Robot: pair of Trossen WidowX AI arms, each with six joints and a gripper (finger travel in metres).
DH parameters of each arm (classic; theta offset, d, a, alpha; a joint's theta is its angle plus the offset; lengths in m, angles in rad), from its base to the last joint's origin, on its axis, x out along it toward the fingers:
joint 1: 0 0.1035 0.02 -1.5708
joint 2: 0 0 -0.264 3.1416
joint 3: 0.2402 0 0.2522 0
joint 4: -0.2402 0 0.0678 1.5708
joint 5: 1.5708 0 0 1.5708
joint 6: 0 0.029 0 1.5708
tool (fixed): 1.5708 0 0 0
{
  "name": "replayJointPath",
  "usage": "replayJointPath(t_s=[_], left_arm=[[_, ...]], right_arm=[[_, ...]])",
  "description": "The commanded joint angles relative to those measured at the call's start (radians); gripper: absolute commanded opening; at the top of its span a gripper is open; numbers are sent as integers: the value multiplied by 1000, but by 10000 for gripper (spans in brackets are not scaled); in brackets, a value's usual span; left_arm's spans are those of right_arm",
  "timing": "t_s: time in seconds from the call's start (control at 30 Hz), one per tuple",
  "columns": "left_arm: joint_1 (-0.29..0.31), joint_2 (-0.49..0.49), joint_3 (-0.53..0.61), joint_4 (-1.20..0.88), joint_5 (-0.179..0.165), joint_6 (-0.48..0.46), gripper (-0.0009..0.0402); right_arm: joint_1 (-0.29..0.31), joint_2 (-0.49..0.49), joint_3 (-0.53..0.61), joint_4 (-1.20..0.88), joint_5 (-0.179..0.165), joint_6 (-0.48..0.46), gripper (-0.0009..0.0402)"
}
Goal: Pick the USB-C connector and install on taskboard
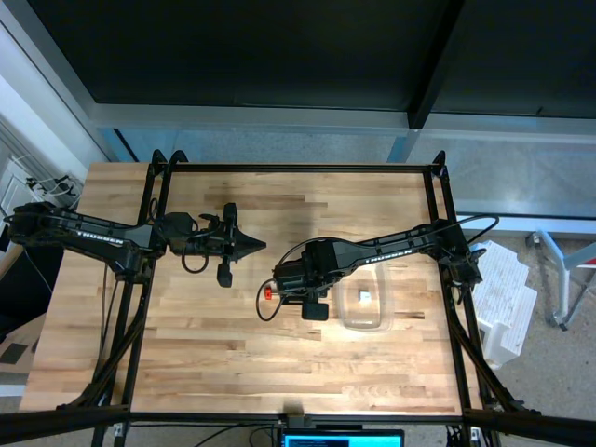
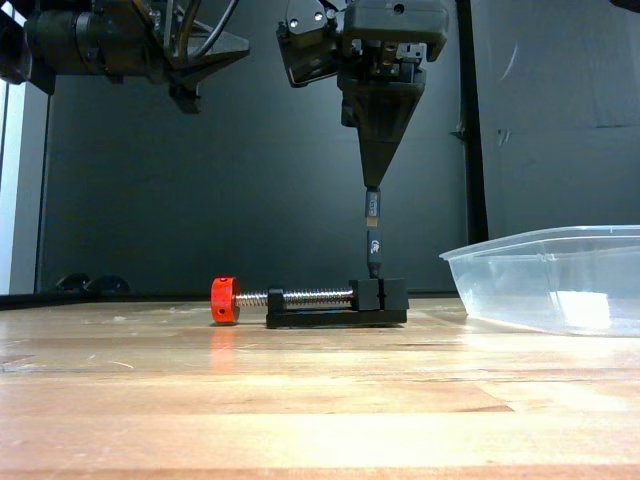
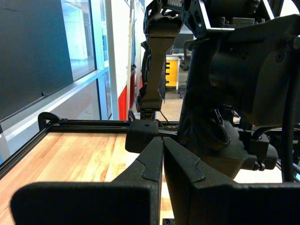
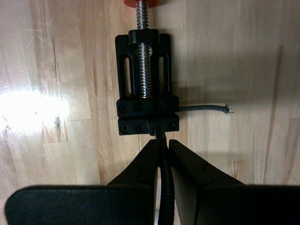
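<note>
Right hand is pinching USB-C connector, tip meeting taskboard slot; seating and release probably remaining. Left hand is hanging closed, well apart.

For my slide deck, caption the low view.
Right hand, shut on the USB-C connector, holds it upright at the taskboard; left hand hangs shut, high at left.

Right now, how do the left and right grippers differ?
The right gripper points straight down over the taskboard, while the left gripper lies level, away from it. The right gripper is shut on the USB-C connector; the left gripper is shut on nothing. Both are raised off the table.
</note>
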Motion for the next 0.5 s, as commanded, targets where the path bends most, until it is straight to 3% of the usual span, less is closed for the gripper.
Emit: replayJointPath(t_s=[0.03, 0.5], left_arm=[[0, 0, 0, 1, 0, 0, 0], [0, 0, 0, 1, 0, 0, 0]], right_arm=[[1, -2, -2, 3, -7, 2, 0], [2, -2, -9, 11, -14, 8, 0]])
